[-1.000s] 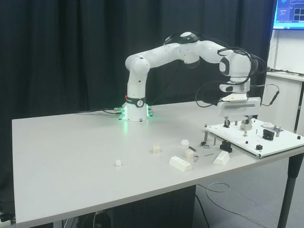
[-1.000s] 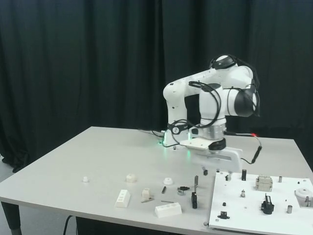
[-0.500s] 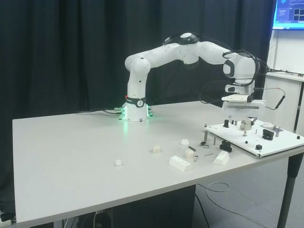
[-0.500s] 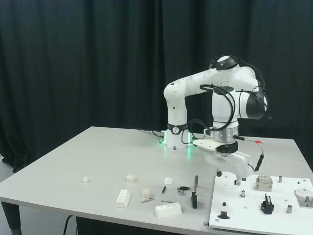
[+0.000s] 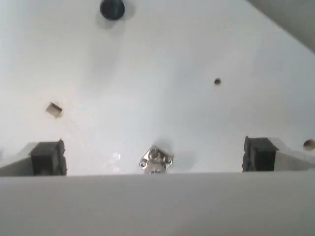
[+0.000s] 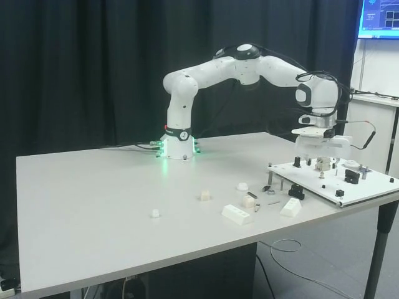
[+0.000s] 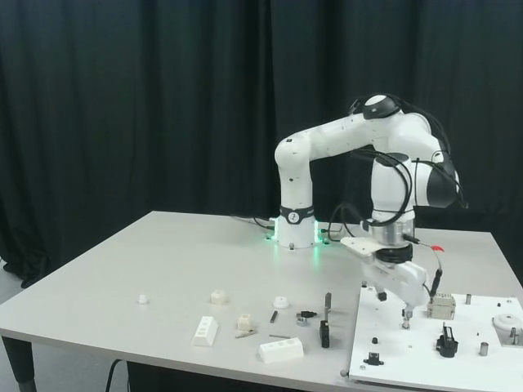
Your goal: Remove BNC.
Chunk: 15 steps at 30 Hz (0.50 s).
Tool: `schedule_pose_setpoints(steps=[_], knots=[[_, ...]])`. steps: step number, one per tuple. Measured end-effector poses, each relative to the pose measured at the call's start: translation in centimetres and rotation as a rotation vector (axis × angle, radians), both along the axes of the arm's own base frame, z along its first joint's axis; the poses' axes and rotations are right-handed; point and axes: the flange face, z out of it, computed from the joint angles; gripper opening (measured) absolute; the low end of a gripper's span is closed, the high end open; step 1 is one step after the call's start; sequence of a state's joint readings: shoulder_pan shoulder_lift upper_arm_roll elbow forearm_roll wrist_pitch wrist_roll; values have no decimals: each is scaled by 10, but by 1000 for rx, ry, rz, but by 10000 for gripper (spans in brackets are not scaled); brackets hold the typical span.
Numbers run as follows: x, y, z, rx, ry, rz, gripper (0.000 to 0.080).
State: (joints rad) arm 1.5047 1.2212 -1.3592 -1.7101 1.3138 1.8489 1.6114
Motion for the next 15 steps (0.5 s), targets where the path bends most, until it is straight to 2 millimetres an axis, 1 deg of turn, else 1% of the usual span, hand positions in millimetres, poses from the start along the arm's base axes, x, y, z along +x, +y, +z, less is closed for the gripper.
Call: schedule_pose_setpoints(steps=[9, 15], knots=[[-11, 21, -8, -47, -20, -21, 800], [-16, 28, -14, -70, -19, -17, 800]])
